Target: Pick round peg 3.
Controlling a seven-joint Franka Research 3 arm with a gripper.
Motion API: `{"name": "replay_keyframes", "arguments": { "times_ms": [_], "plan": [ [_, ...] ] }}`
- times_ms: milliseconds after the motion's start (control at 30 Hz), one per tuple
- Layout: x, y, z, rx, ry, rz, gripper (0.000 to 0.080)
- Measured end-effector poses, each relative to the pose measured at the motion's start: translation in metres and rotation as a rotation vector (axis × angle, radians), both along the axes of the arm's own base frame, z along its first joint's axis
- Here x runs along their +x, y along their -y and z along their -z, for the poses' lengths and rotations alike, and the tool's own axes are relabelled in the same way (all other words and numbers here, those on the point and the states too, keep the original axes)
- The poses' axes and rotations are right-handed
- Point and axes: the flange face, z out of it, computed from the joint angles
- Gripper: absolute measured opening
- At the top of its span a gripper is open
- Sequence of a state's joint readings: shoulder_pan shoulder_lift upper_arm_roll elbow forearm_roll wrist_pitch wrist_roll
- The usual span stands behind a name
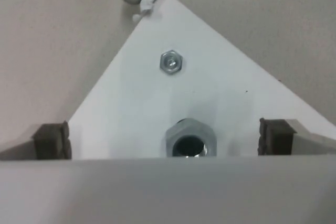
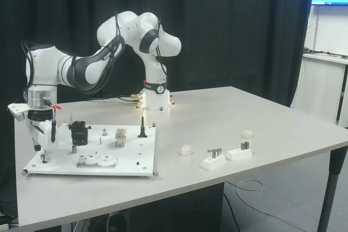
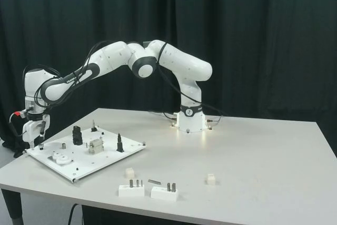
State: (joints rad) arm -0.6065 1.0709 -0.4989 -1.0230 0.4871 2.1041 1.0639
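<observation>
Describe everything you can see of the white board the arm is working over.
The white board is a flat, square plate that looks like painted metal, lying flat near one end of the grey table on short feet. It carries small fixtures: a black block, white gears, a black post and hex nuts. The claw stands over one corner, a finger on each side.

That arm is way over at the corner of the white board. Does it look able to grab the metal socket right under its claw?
Probably yes. The gripper hangs open with a finger on either side of the socket on the white board, and nothing stands between them.
</observation>
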Motion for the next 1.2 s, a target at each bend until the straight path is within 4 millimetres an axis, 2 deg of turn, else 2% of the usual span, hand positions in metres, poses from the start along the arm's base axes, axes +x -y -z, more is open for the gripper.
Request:
{"name": "replay_keyframes", "arguments": {
  "times_ms": [1200],
  "plan": [
    [-0.0043, 0.0031, -0.0048, 0.001, -0.015, -0.03, 0.08]
  ]
}}
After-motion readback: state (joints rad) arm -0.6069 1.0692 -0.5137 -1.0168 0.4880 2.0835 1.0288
